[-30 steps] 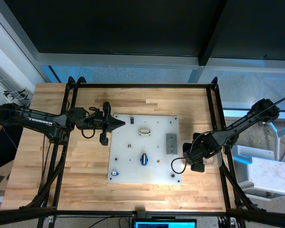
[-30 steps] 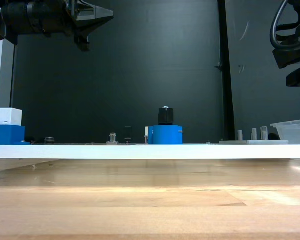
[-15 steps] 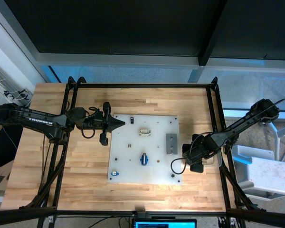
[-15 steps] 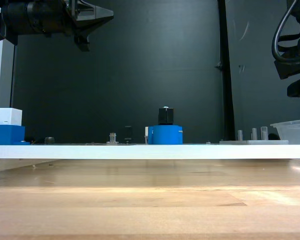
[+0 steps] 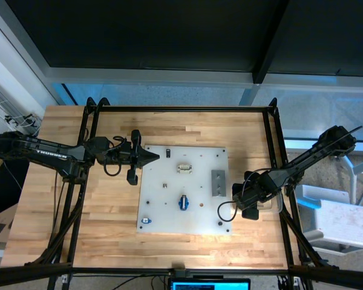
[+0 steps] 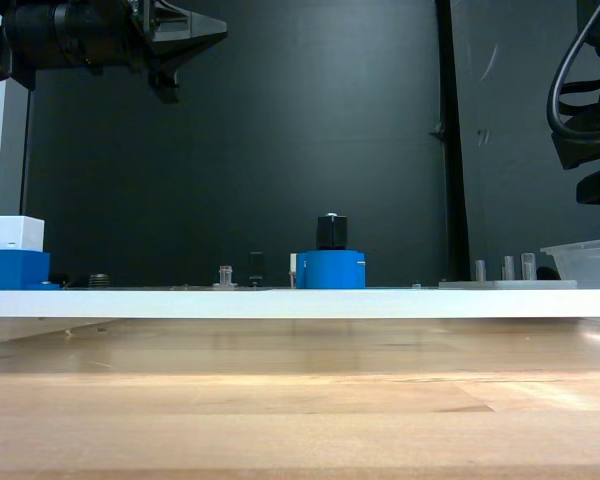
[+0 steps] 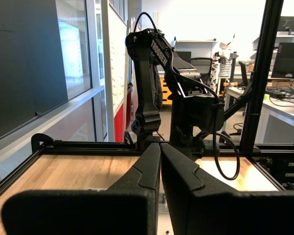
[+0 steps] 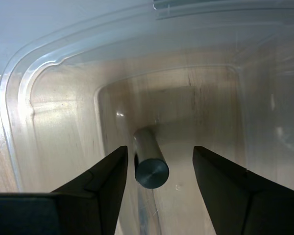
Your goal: Pick the 16mm cylinder and place it in the taskboard
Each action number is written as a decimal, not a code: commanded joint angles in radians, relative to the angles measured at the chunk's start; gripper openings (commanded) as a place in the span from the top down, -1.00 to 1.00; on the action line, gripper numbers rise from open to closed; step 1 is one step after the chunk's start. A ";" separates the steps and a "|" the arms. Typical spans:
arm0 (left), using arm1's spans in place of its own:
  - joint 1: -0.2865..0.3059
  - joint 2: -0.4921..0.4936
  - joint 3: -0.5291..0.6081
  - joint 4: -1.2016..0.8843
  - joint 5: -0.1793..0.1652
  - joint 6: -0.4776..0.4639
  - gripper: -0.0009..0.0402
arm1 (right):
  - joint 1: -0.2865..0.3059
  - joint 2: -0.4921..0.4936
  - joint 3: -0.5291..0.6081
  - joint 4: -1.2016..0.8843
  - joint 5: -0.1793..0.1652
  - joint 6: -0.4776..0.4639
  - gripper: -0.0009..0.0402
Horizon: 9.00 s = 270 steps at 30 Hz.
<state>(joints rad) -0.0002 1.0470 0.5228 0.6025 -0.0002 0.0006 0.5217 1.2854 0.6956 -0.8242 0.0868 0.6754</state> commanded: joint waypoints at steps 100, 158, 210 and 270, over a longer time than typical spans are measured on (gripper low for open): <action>0.000 0.000 0.000 0.000 0.000 0.000 0.96 | 0.000 -0.097 0.327 -0.390 0.003 -0.029 0.90; 0.000 0.000 0.000 0.000 0.000 0.000 0.96 | -0.131 0.439 0.764 -0.314 0.026 -0.169 0.90; 0.000 0.000 0.000 0.000 0.000 0.000 0.96 | -0.174 0.581 0.806 -0.189 0.016 -0.220 0.90; 0.000 0.000 0.000 0.000 0.000 0.000 0.96 | -0.169 0.591 0.753 -0.122 0.007 -0.259 0.90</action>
<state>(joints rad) -0.0002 1.0470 0.5228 0.6029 -0.0006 0.0006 0.3534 1.8759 1.4483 -0.9470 0.0891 0.4194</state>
